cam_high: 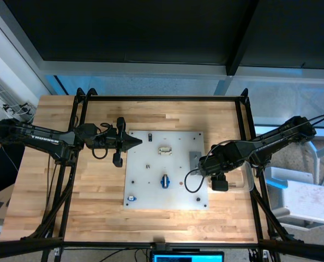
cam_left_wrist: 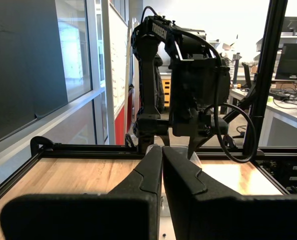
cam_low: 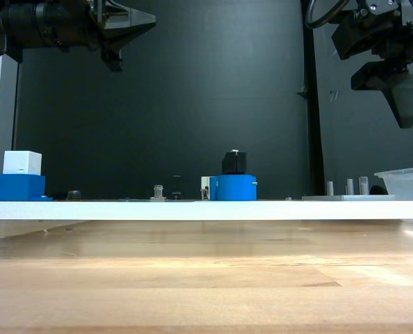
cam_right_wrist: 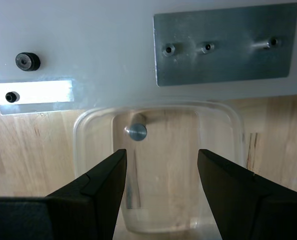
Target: Pick the 16mm cylinder and place it in the taskboard
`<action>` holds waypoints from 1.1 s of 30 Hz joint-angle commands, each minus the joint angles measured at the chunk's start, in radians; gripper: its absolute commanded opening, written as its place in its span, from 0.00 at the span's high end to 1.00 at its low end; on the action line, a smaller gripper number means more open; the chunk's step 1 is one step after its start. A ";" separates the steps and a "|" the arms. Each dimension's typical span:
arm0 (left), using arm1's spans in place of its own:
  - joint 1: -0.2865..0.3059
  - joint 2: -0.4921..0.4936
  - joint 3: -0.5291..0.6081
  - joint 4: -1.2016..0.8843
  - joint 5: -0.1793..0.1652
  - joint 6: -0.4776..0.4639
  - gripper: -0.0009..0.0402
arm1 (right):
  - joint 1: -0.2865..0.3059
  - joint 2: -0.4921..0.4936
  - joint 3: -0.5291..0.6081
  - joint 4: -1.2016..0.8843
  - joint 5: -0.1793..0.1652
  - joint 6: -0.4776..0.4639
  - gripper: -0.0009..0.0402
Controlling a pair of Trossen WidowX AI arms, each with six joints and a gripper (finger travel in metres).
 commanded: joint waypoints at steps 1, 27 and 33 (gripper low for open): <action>0.000 0.000 0.000 0.000 0.000 0.000 0.98 | 0.006 0.001 -0.024 0.028 -0.002 0.016 0.50; 0.000 0.000 0.000 0.000 0.000 0.000 0.98 | 0.047 0.048 -0.113 0.146 -0.011 0.020 0.50; 0.000 0.000 0.000 0.000 0.000 0.000 0.98 | 0.052 0.048 -0.136 0.172 -0.010 0.026 0.50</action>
